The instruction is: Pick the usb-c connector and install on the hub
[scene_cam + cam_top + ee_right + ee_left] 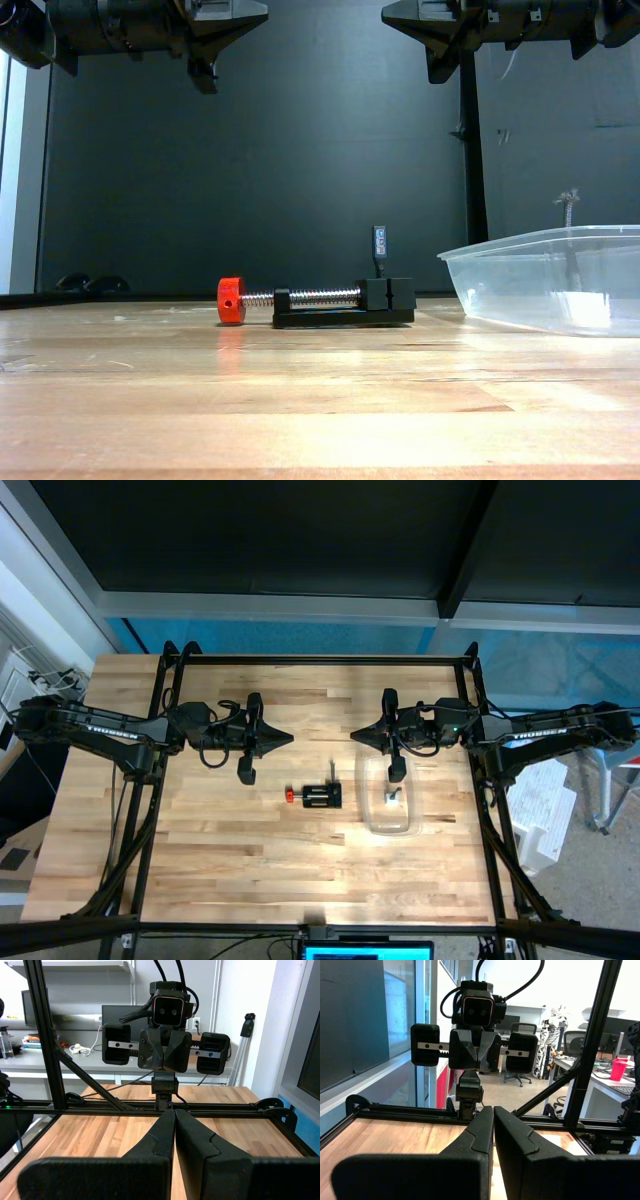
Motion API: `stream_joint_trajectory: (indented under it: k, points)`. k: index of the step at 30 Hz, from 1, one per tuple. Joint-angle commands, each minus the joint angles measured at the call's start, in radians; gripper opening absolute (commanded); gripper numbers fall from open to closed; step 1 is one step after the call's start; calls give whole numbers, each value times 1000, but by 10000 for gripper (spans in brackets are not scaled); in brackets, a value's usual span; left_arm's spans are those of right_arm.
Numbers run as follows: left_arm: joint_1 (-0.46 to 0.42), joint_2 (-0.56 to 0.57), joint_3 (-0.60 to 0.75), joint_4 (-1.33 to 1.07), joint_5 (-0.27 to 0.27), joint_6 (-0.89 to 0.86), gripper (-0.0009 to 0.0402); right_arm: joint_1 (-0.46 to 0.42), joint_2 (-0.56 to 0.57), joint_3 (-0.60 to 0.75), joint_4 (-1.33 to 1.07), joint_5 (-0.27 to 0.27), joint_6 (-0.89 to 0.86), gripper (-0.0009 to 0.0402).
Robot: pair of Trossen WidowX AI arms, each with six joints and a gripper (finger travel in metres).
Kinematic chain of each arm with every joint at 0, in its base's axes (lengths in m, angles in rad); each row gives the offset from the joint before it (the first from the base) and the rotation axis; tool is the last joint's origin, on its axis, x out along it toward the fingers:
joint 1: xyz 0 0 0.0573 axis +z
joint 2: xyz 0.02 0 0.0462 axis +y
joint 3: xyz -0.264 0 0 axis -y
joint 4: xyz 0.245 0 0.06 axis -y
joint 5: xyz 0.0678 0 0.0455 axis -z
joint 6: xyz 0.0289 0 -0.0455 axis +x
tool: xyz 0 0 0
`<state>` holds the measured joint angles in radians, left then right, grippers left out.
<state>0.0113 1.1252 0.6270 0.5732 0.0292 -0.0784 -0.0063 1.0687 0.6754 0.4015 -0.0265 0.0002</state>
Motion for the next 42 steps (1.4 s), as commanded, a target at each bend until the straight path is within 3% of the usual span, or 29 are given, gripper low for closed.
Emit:
stream_joint_trajectory:
  k: [1,22,40,42]
  points:
    - [0,0,0,0,0,0,0,0,0,0,1,0,0,0]
    - [0,0,0,0,0,0,0,1,0,1,-33,0,25,0]
    - [0,0,0,0,0,0,0,60,0,230,-858,10,106,0]
    - [0,0,0,0,0,0,0,75,1,256,-933,30,122,0]
